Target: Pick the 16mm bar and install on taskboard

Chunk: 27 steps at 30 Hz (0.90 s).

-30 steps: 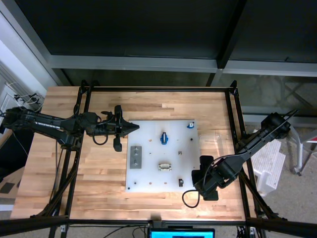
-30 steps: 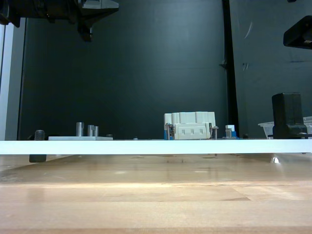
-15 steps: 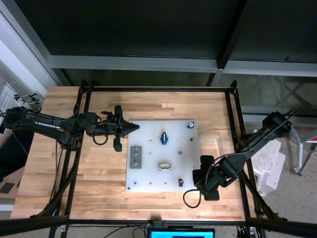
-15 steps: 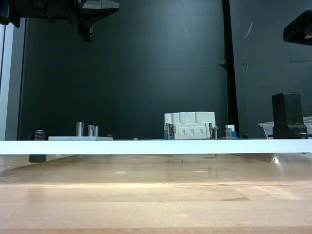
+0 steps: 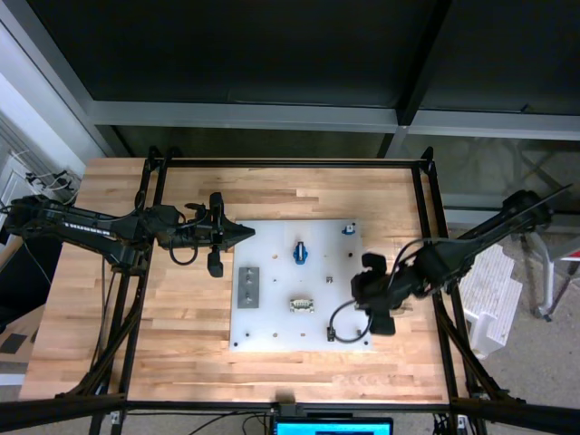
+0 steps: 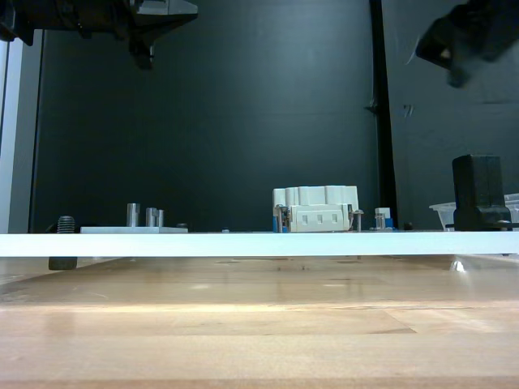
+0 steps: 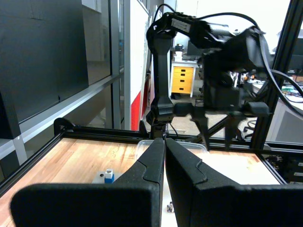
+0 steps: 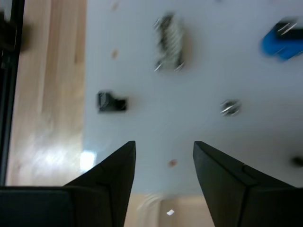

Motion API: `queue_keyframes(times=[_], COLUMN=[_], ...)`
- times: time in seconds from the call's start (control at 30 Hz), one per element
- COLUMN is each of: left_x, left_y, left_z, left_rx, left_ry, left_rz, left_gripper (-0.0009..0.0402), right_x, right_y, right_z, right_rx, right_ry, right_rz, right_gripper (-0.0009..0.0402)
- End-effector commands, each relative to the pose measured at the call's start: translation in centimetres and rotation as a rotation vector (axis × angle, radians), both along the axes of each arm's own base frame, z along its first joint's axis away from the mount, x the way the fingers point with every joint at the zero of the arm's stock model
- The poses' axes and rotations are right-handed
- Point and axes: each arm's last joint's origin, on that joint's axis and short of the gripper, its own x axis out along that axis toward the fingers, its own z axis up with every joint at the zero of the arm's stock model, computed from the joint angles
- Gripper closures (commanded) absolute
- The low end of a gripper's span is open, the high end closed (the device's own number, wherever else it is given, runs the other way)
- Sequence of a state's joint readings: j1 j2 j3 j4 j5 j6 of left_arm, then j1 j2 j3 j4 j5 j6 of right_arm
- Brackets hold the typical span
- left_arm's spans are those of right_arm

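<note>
The white taskboard (image 5: 272, 317) lies mid-table. On its left part sits a grey block (image 5: 247, 288) with short metal pegs (image 6: 134, 215) standing in it. I cannot tell which of them, if any, is the 16mm bar; neither gripper holds a bar. My left gripper (image 5: 248, 234) hovers high over the board's far left corner, shut and empty, its fingers (image 7: 154, 158) pressed together. My right gripper (image 5: 361, 288) hangs above the board's right part, open, with nothing between its fingers (image 8: 111, 175). Below it are the board and a small black part (image 8: 112, 101).
The board also carries a white connector (image 5: 302, 305), a blue piece (image 5: 300, 253), a small blue-white part (image 5: 347, 229) and a black block (image 6: 478, 193). A clear tray (image 5: 388, 252) lies just past the board's right edge. Black frame rails (image 5: 426, 208) border the table.
The right arm has swung from beyond the board's near right corner up and inward, over the board's right part. The left arm has not moved.
</note>
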<state>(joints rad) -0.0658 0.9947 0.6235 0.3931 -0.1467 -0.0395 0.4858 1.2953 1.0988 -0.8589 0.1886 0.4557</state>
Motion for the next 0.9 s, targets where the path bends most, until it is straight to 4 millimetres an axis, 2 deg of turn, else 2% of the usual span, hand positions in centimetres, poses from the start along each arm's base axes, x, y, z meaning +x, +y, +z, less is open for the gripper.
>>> queue_keyframes(times=[0.03,0.33,0.6,0.9], left_x=[0.0,0.0,0.0,0.0], left_y=[0.0,0.0,0.0,0.0], left_z=[0.0,0.0,0.0,0.0], left_rx=[0.000,0.000,0.000,0.000], left_ry=[0.000,0.000,0.000,0.000], left_rz=[0.000,0.000,0.000,0.000], left_gripper=[0.0393,0.0393,0.0393,0.0393], right_x=[-0.4,-1.0,-1.5,-2.3], right_y=[-1.7,-6.3,-9.3,-11.3], right_z=[0.9,2.3,3.0,2.8], right_rx=[-0.004,-0.072,-0.101,-0.145], right_ry=[-0.089,-0.336,-0.596,-0.830], right_rz=[0.006,-0.004,-0.040,-0.122], right_gripper=[0.0254,0.0328,0.0391,0.0392])
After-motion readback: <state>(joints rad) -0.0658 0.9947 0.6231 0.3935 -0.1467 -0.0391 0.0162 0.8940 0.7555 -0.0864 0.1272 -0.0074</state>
